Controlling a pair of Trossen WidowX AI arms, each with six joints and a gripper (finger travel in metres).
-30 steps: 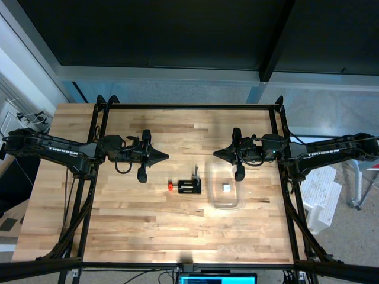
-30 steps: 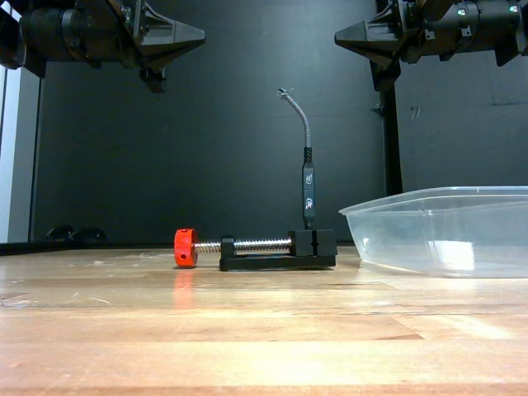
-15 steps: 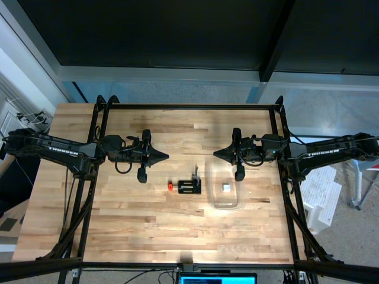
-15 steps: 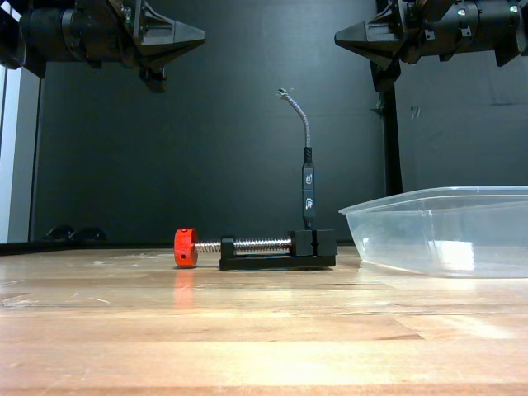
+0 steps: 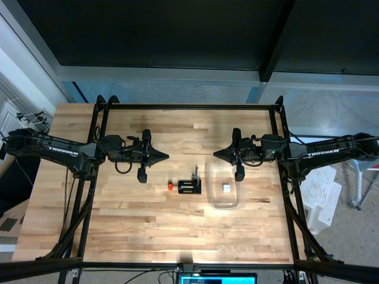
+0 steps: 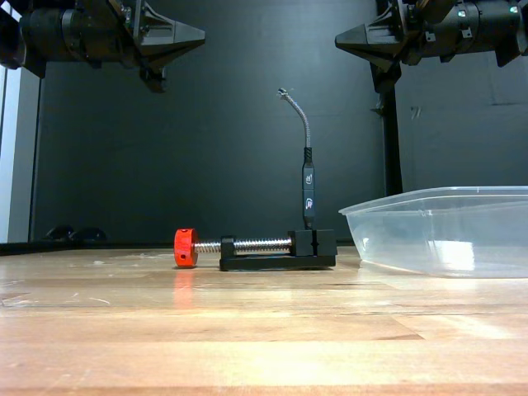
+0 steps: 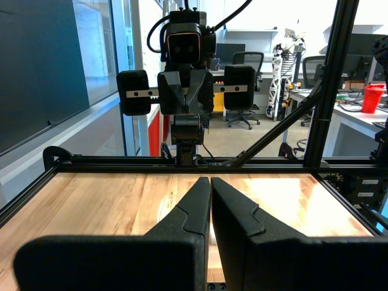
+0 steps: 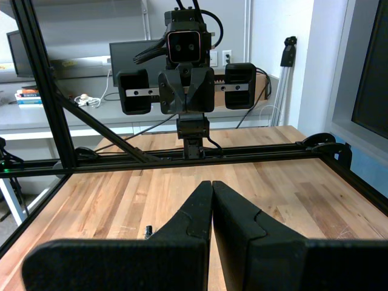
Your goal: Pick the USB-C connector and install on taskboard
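The taskboard [image 5: 189, 187] [image 6: 276, 250] is a small black block with a red-orange knob, lying mid-table. The USB-C connector [image 6: 307, 186] [image 5: 195, 173] stands upright in the block's right end, its thin braided wire curving up and left. No gripper touches it. My left gripper [image 5: 166, 157] [image 6: 200, 35] [image 7: 210, 182] hovers high above the table, left of the board, shut and empty. My right gripper [image 5: 216, 154] [image 6: 338, 37] [image 8: 212, 185] hovers high to the right, also shut and empty. The two grippers point at each other.
A clear plastic tray [image 5: 235, 201] [image 6: 445, 227] sits just right of the taskboard, with a small white cube [image 5: 225, 187] inside. A black metal frame [image 5: 189, 107] runs around the table's edges.
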